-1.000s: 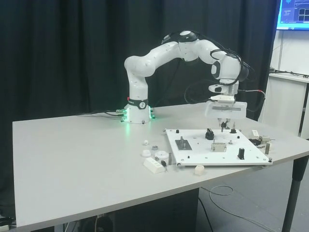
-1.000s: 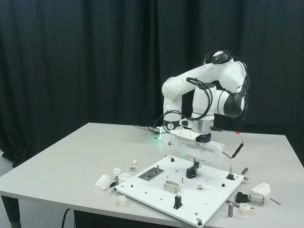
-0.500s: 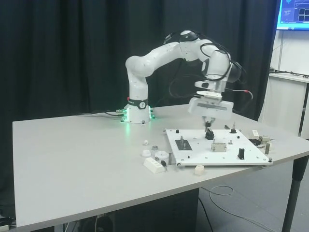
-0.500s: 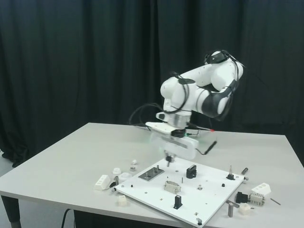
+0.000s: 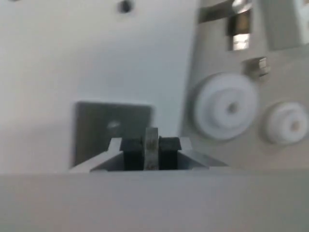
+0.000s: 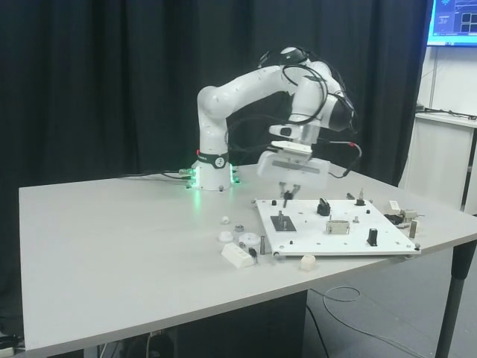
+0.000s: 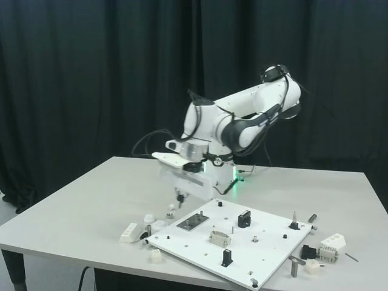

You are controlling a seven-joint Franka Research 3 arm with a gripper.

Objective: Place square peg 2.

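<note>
Grey table [image 6: 112,231], black curtain [image 6: 97,74] behind.

Your grey table [image 6: 112,239] carries a white assembly board [image 6: 335,231] near its right front corner. Left of the board lie small white round parts [image 6: 226,236] and a white block [image 6: 237,254]; another white piece [image 6: 306,262] sits at the near edge. The arm's base [image 6: 211,173], lit green, is bolted at the far side.
</note>
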